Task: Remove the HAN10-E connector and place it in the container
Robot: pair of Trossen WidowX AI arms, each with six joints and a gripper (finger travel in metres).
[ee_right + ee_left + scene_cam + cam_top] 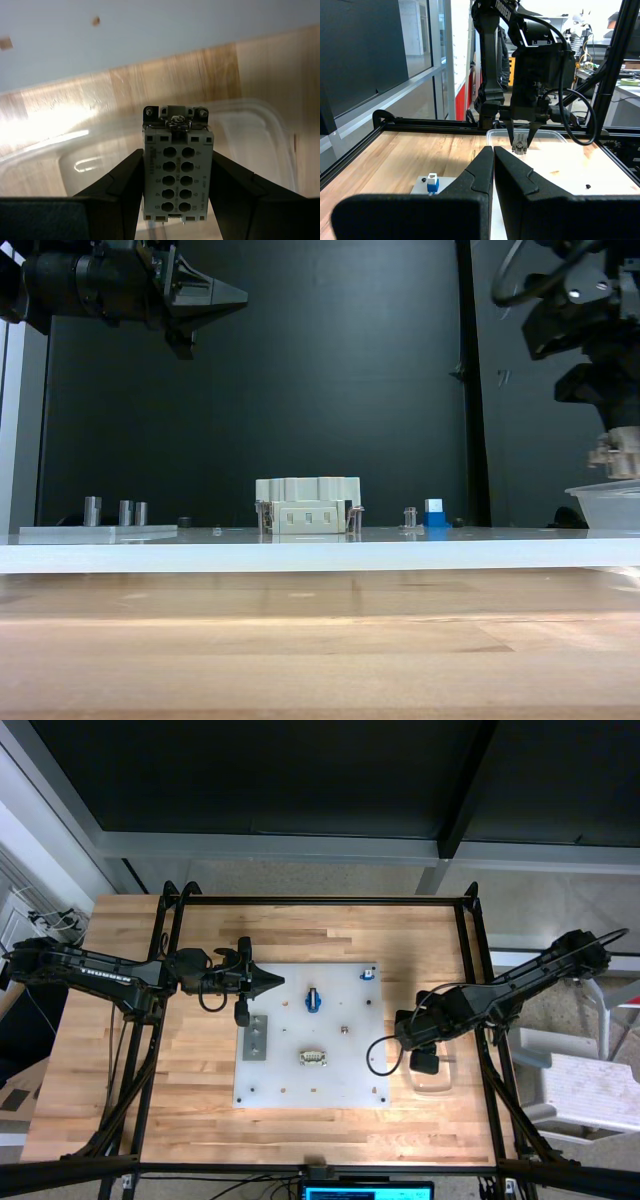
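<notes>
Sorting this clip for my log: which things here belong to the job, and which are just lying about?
Job: HAN10-E connector, clamped in right gripper over the container.
Lying about: left gripper, shut, above the white plate; blue part; grey metal block; beige housing.

We see the HAN10-E connector (176, 170) as matt beige-grey plastic with bright metal screws, pinched by the right gripper (176, 156), matt black, over the container (270, 125) of clear glossy plastic. The left gripper (492, 150), also matt black, hovers closed above the smooth white plate (340, 1070) on the faintly glossy wooden table (200, 1100).
</notes>
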